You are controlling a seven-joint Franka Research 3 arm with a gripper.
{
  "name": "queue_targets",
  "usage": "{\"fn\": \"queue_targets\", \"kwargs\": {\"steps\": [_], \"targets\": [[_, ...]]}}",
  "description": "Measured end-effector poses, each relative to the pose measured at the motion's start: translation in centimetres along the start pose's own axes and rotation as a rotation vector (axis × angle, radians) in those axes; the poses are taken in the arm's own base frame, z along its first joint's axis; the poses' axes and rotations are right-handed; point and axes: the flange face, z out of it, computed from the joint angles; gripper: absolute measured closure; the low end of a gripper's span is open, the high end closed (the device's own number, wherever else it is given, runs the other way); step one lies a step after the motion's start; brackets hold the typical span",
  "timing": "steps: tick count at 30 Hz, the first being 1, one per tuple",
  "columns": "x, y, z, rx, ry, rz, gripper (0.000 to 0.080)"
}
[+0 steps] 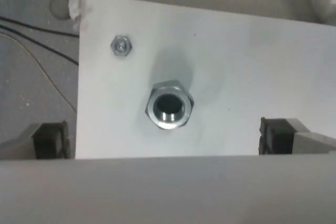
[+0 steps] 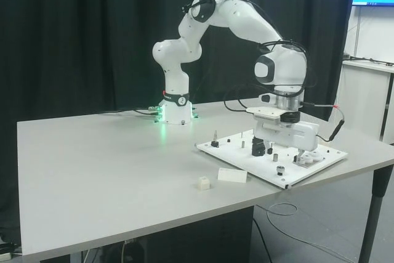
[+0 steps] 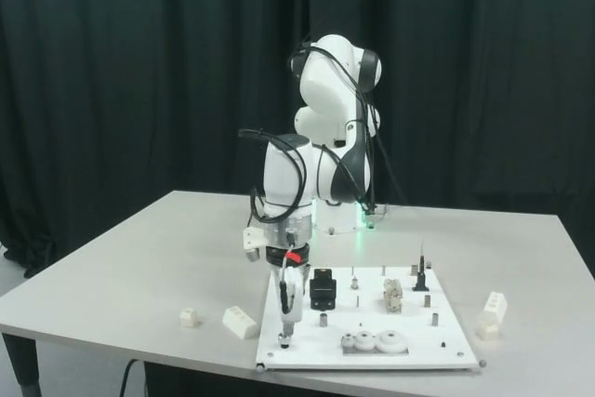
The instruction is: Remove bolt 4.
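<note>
we see the gripper (image 1: 163, 136) hanging above the white board (image 1: 252, 72), jaws spread wide and holding nothing. bolt 4 (image 1: 169, 105), a hollow hex-headed piece, sits on the board between the fingertips (image 1: 51, 139), near the board's corner, with a small nut (image 1: 121, 45) close by. we can read no writing or labels anywhere.

a grey table (image 2: 104, 164) stands before a black curtain (image 2: 74, 35), and near its front edge lie a small white block (image 2: 204, 183) and a longer white block (image 2: 232, 175), close together beside the white board (image 2: 320, 164). in the second room view another white block (image 3: 491, 311) sits at the board's far side. black cables (image 1: 37, 38) cross the grey surface by the board's corner.
</note>
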Motion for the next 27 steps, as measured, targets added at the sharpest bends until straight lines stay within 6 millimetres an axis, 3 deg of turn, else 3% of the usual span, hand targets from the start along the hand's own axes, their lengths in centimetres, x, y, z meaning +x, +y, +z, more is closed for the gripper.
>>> {"fn": "queue_targets", "kwargs": {"steps": [27], "targets": [[-0.1, 0.2, 3.1, 0.03, 0.004, -0.01, 0.0003]]}}
